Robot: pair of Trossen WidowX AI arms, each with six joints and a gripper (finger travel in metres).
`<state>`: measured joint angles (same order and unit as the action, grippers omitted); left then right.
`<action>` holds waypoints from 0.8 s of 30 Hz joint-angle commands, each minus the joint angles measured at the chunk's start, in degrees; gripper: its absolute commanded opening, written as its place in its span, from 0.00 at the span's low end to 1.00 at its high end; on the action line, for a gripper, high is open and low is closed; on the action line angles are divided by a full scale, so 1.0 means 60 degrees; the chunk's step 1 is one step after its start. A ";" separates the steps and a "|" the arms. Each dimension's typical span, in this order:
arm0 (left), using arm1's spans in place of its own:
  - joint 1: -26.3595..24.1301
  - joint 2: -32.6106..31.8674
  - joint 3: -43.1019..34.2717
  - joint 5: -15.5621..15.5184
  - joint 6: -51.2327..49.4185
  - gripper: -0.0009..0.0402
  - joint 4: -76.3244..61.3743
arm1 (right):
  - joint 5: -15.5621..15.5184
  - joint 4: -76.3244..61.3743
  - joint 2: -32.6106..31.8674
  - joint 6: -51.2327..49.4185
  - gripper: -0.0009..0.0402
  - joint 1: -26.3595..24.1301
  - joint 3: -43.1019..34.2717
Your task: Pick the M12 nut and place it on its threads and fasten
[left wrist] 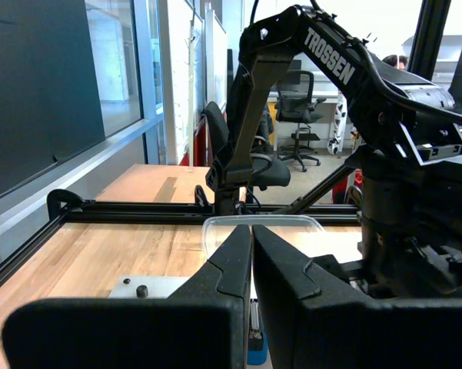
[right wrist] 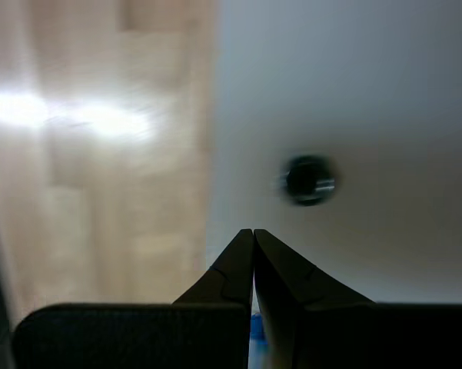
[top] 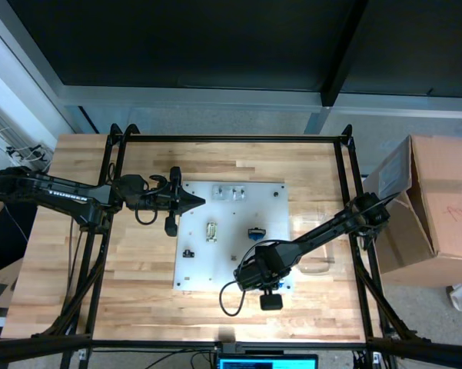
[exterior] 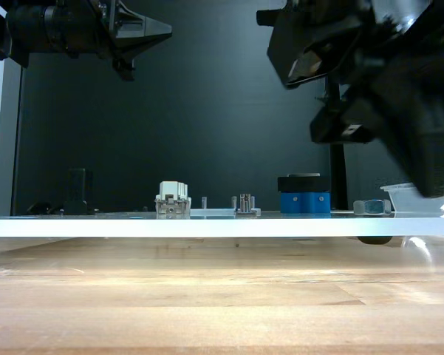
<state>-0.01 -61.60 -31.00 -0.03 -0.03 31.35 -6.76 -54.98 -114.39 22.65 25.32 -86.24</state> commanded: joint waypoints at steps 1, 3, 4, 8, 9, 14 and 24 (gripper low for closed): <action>0.0000 0.0000 -0.0004 0.0000 0.0004 0.02 0.0000 | 0.1290 -0.0219 0.0069 0.0208 0.02 0.0011 -0.0029; 0.0000 0.0000 -0.0004 0.0004 0.0004 0.02 0.0000 | 0.1869 -0.0229 0.0087 0.0353 0.02 0.0007 -0.0025; 0.0000 0.0000 -0.0004 0.0000 0.0004 0.02 0.0000 | 0.1993 -0.0211 0.0087 0.0412 0.02 0.0007 -0.0025; 0.0000 0.0000 -0.0004 0.0004 0.0004 0.02 0.0004 | 0.1953 -0.0036 0.0040 0.0401 0.02 0.0007 -0.0022; 0.0004 0.0000 -0.0004 0.0000 0.0004 0.02 0.0004 | 0.1953 0.0025 0.0026 0.0401 0.02 0.0011 -0.0018; 0.0000 0.0000 -0.0004 0.0004 0.0004 0.02 0.0004 | 0.1832 0.0149 -0.0073 0.0401 0.02 0.0011 -0.0004; 0.0000 0.0000 -0.0004 0.0004 0.0004 0.02 0.0000 | -0.1224 -0.0011 -0.0029 -0.0098 0.02 0.0022 0.0015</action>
<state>-0.01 -61.60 -31.00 -0.03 -0.01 31.35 -14.66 -54.54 -114.74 22.13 25.54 -86.13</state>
